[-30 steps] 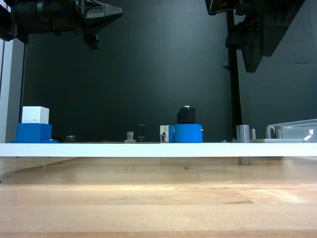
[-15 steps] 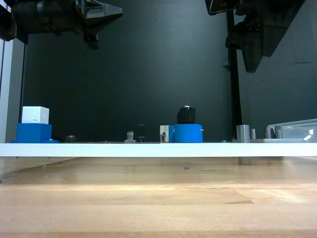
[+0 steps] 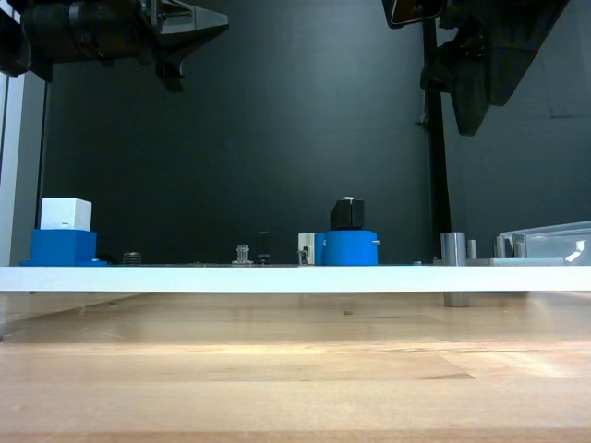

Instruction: Pick the 16mm cylinder and place it in the taskboard

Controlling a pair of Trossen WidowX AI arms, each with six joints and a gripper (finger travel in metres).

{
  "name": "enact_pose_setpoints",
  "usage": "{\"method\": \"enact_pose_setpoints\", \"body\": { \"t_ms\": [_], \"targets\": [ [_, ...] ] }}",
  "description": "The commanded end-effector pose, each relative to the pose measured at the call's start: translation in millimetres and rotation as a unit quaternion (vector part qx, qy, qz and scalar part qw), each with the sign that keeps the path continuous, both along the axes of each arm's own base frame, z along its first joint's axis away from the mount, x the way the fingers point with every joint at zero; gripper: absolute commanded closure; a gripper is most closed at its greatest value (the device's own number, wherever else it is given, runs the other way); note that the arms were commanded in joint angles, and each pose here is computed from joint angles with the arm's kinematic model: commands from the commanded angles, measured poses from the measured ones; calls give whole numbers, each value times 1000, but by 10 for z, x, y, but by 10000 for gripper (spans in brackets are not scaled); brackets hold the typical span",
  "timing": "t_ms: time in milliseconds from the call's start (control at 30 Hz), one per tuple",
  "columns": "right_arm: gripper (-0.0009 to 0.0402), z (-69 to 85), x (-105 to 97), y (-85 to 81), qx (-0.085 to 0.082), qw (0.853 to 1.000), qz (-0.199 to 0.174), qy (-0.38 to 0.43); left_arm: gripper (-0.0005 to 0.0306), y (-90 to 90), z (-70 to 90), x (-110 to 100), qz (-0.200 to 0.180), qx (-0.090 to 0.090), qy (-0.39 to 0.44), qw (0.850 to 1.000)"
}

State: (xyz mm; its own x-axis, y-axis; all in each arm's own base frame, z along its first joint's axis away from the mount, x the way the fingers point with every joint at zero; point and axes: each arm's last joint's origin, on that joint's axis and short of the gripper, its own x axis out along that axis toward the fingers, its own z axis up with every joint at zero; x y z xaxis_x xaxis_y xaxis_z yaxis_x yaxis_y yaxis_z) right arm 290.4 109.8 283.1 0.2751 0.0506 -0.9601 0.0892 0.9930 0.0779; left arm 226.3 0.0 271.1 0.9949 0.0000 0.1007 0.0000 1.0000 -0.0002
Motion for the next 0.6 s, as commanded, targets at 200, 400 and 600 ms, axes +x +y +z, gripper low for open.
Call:
{"method": "enact_pose_setpoints", "body": {
  "t_ms": [200, 400, 600],
  "targets": [
    [165, 0, 0, 0, 0, 1000, 0, 0, 300, 0, 2, 0, 0, 0, 0, 1000],
    [165, 0, 0, 1, 0, 1000, 0, 0, 300, 1, 2, 0, 0, 0, 0, 1000],
    [165, 0, 0, 0, 0, 1000, 0, 0, 300, 0, 2, 0, 0, 0, 0, 1000]
  ]
}}
